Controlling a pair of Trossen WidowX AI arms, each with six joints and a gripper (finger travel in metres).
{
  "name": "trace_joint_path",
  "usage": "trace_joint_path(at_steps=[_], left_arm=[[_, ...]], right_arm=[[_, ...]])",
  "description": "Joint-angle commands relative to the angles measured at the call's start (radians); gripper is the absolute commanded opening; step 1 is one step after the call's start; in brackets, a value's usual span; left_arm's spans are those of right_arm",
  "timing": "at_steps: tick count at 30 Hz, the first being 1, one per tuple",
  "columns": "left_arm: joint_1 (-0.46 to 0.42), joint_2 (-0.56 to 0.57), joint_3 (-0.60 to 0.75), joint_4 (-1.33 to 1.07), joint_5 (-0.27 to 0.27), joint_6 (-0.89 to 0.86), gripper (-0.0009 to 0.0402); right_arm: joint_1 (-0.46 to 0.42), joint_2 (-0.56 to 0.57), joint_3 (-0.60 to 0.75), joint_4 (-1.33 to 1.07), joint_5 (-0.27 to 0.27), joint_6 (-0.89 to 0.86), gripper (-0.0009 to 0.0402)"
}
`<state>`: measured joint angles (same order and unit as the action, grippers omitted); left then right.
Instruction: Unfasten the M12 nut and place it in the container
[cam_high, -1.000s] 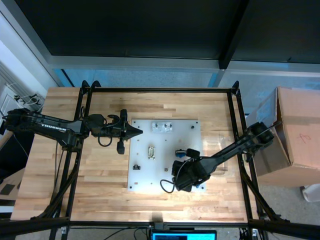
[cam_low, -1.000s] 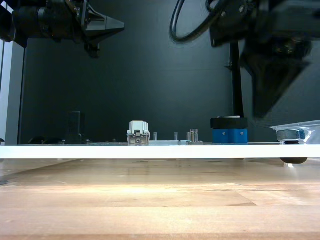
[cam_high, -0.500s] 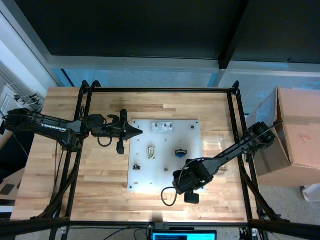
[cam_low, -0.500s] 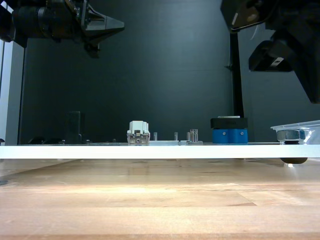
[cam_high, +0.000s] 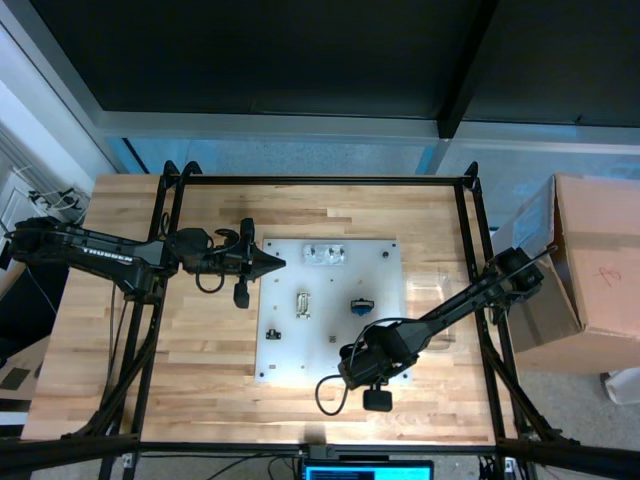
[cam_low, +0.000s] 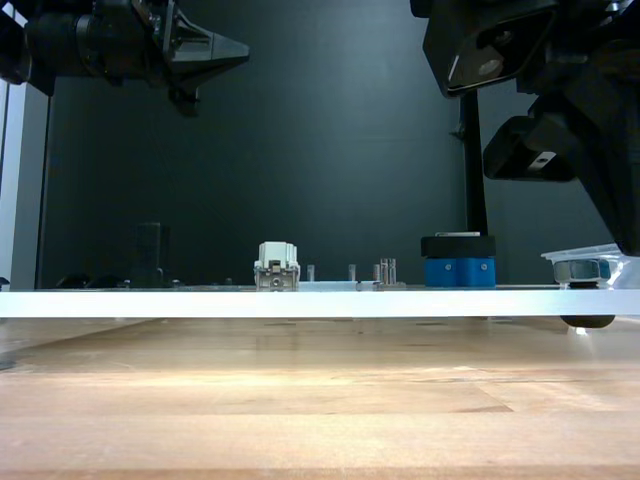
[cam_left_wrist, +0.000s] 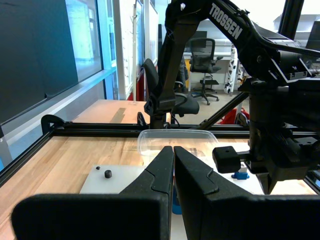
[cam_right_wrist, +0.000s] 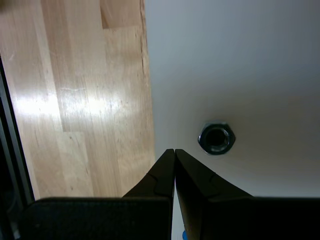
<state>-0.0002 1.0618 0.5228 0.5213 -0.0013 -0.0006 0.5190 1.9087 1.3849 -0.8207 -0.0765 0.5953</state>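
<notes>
We find the M12 nut (cam_low: 582, 270) on its stud (cam_right_wrist: 216, 139) near the board's (cam_right_wrist: 240, 60) near right edge, bore upright, just inboard of the right pincer (cam_right_wrist: 174, 150), whose tips are pinched together on nothing. The left pincer (cam_left_wrist: 173, 148), likewise pinched, hangs past the board's left edge. The clear container (cam_high: 425, 280) off the board's right edge shows no nut.
</notes>
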Motion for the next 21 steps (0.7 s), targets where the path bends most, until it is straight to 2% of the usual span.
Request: trace_joint_path(at_steps=[1,4,7,17,18,19,21], left_arm=[[0.000,0.000,0.000,0.000,0.000,0.000,0.0000],[0.000,0.000,0.000,0.000,0.000,0.000,0.0000],[0.000,0.000,0.000,0.000,0.000,0.000,0.0000],[0.000,0.000,0.000,0.000,0.000,0.000,0.0000],[0.000,0.000,0.000,0.000,0.000,0.000,0.0000],[0.000,0.000,0.000,0.000,0.000,0.000,0.0000],[0.000,0.000,0.000,0.000,0.000,0.000,0.0000]], right_arm=[[-0.005,0.001,-0.010,0.002,0.005,-0.001,0.0000],[-0.007,0.001,-0.019,0.004,0.015,-0.002,0.0000],[-0.008,0.000,-0.019,0.003,0.055,-0.001,0.0000],[-0.011,-0.001,-0.020,-0.012,0.069,-0.003,0.0000],[-0.011,-0.001,-0.020,-0.021,0.092,-0.003,0.0000],[-0.011,-0.002,-0.019,-0.047,0.152,0.019,0.0000],[-0.010,-0.009,-0.006,-0.130,0.309,0.110,0.0000]])
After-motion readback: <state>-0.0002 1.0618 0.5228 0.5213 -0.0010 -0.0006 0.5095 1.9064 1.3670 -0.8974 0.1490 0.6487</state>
